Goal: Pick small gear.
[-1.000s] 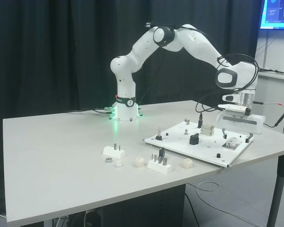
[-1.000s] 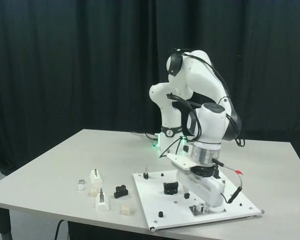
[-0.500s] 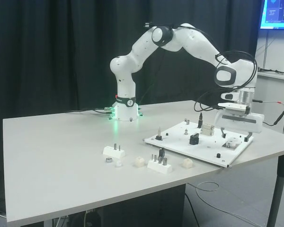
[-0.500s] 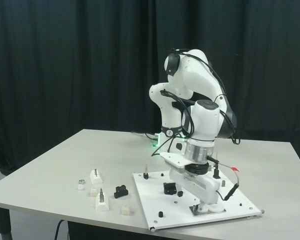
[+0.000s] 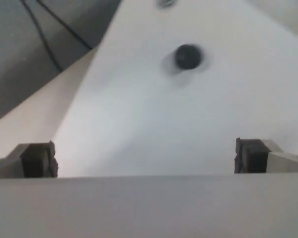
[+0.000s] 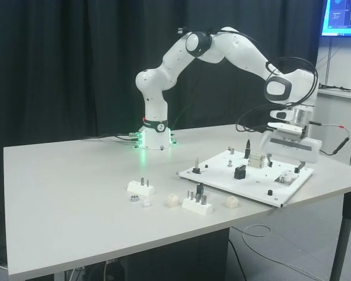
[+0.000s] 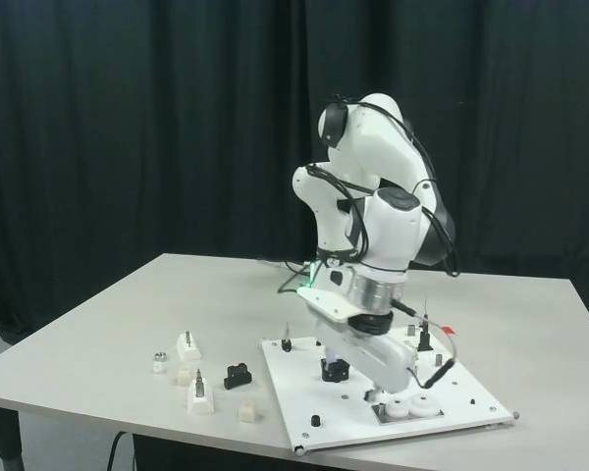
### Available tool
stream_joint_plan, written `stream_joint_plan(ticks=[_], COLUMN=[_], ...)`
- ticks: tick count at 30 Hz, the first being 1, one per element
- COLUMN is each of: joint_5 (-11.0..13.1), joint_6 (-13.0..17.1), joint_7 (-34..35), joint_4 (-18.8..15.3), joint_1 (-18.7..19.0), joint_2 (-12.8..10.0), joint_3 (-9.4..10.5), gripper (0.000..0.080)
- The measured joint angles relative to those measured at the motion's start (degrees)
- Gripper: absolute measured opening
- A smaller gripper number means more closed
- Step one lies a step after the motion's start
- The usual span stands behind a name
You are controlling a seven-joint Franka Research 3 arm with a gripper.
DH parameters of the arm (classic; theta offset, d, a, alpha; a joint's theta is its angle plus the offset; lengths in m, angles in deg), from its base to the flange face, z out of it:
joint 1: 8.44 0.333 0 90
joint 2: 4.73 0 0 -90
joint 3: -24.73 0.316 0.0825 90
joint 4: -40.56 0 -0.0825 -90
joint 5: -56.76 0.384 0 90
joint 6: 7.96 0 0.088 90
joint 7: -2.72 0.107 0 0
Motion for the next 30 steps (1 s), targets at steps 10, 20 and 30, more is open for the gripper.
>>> stream_joint_plan(ticks=[10,20,30], joint_5=[-3.88,-9.67,-16.97], joint_6=[-7.64,-13.48,-14.80], joint_7=[-3.62,-6.14,-7.25], joint_4=[0.38,-0.29,-4.48], joint_1=[-3.27,-9.77,-19.72], joint_2=[1.53,3.28,6.28], joint_3=[0.64,5.76,15.70], gripper=[0.0800,0.0800,0.0800])
